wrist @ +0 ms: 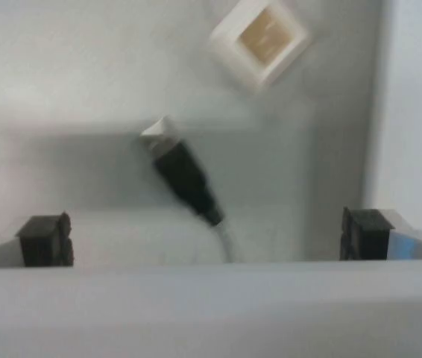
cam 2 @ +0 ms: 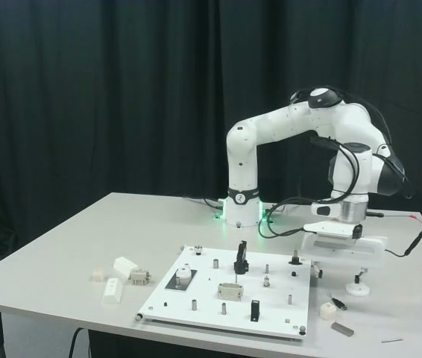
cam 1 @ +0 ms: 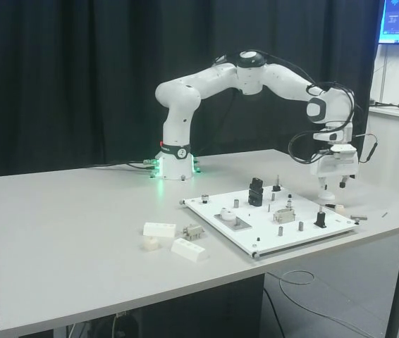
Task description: Remove round peg 2.
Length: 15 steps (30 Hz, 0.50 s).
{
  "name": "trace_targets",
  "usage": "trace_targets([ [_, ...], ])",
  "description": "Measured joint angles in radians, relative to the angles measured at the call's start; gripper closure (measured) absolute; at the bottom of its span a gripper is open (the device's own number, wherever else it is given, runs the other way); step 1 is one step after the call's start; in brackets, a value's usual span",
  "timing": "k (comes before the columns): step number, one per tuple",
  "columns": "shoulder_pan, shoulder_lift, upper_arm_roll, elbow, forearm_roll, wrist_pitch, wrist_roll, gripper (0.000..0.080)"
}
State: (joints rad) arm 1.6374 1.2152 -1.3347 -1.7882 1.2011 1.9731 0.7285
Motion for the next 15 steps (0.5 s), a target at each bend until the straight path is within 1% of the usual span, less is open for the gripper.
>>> trace_targets([
  [6, -0.039, 0.000, -0.010, 0.005, -0.005, 0.003, -0.048, 0.0003],
  [15, -0.128, 0.000, -0.011, 0.036, -0.004, 0.002, -0.103, 0.0003],
])
